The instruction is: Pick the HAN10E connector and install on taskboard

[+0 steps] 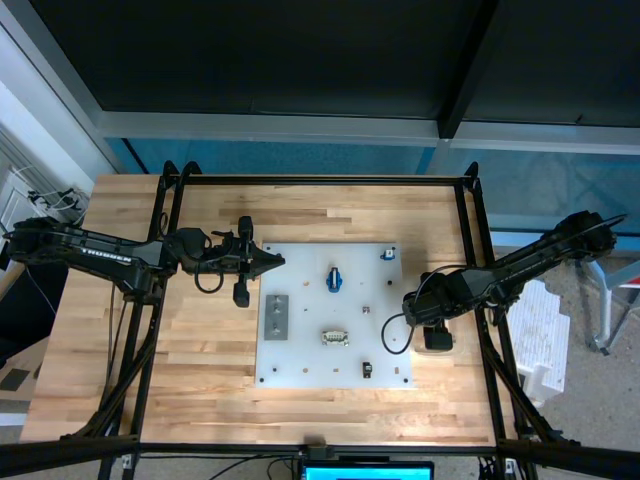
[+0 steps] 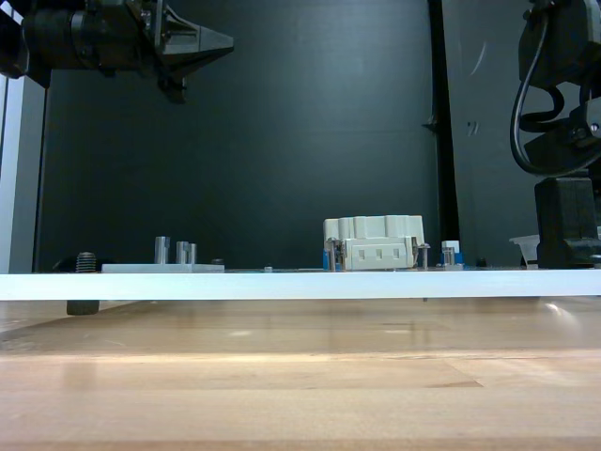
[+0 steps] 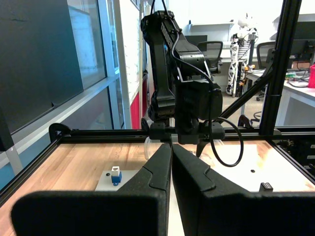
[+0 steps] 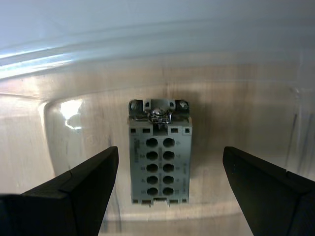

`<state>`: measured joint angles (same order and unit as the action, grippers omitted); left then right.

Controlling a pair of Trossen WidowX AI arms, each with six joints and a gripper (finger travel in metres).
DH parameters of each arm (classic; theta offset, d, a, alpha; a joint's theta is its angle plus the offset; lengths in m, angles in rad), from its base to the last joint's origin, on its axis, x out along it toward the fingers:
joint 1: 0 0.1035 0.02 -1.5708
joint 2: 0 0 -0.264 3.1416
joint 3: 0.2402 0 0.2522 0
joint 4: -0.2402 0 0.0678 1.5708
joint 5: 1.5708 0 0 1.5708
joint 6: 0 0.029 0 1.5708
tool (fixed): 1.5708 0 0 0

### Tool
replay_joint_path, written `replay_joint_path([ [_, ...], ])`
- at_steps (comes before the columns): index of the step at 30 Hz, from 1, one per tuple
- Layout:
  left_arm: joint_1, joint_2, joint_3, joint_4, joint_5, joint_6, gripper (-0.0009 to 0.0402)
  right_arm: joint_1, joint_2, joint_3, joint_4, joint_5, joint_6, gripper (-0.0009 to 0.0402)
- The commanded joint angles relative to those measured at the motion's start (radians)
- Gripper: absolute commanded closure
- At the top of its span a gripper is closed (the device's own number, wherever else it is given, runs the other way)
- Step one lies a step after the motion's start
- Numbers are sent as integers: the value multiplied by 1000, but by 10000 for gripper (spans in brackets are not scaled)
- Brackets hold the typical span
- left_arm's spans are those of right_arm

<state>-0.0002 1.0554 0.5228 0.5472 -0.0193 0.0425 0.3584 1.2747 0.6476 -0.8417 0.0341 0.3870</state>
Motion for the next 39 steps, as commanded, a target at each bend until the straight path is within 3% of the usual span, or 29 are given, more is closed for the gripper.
replay_joint_path([
  [1,0,0,0,0,0,0,392,0,0,-6,11,0,-1,103],
  [9,0,0,0,0,0,0,392,2,0,-8,19,0,-2,160],
  [25,0,0,0,0,0,0,392,3,-2,-8,18,0,-1,311],
  [39,0,0,0,0,0,0,392,2,-47,135,-172,-8,-2,345],
])
